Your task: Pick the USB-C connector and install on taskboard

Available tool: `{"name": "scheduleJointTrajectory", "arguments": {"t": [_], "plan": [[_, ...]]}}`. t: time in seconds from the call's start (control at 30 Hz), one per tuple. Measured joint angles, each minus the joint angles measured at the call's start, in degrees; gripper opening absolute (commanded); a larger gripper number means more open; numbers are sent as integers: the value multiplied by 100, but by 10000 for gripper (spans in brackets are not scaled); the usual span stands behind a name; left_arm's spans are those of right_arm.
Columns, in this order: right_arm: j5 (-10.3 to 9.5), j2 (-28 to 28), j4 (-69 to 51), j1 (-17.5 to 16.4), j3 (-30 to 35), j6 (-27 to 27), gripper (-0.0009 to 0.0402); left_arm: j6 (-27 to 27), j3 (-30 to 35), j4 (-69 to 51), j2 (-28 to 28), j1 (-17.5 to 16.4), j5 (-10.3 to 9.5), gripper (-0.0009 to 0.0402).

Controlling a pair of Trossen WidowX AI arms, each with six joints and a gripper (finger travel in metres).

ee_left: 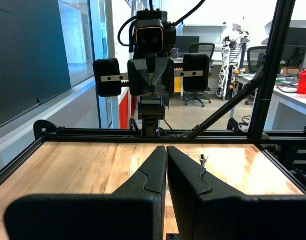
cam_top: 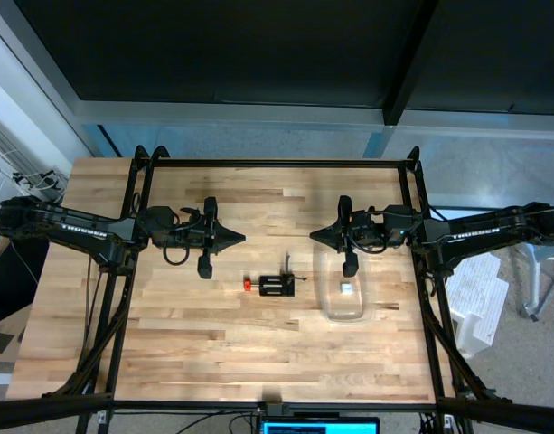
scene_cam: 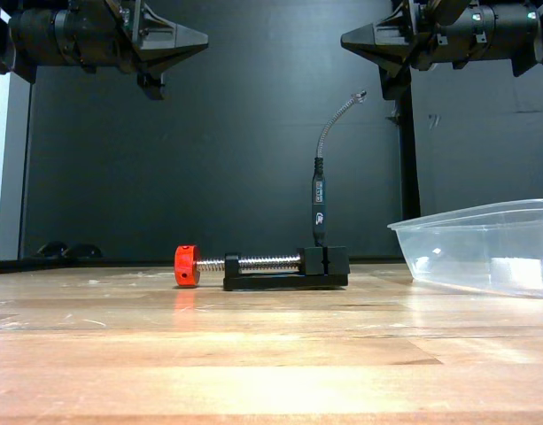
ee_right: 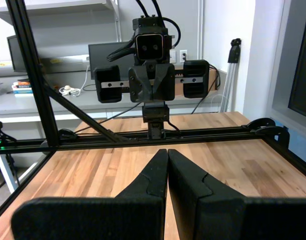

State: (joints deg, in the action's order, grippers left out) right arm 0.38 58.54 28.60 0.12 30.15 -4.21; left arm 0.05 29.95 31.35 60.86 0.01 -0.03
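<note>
black left gripper (cam_top: 239,239) hangs above-left of the small black rectangular red-knobbed taskboard (cam_top: 277,287), black right gripper (cam_top: 314,238) above-right; both pincers pressed together.

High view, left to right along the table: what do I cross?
First the shut left gripper → small black taskboard with red-orange knob → shut right gripper → clear plastic tray holding a small white cube. Both grippers hang above the wooden table.

Bright, even light is washing the pale wooden tabletop (cam_top: 213,325), and glare is glinting on the clear plastic tray (scene_cam: 448,243). My left gripper (scene_cam: 204,37) and right gripper (scene_cam: 345,39), hanging high, are showing as black silhouettes against the dark backdrop (scene_cam: 253,133).
</note>
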Motion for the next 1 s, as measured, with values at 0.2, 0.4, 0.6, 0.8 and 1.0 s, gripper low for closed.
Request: {"name": "scheduleJointTrajectory", "arguments": {"t": [0.2,0.4,0.6,0.8,1.0], "plan": [[0,0,0,0,0,-57,0,-2,-2,0,0,0,0,0],[0,0,-2,2,0,-83,0,-2,0,0,0,0,-2,0],[2,0,-2,2,0,-83,0,0,-2,0,0,0,0,0],[0,0,-2,2,0,-83,0,0,-2,0,0,0,0,0],[0,2,-2,2,0,-83,0,-2,0,0,0,0,0,0]]}}
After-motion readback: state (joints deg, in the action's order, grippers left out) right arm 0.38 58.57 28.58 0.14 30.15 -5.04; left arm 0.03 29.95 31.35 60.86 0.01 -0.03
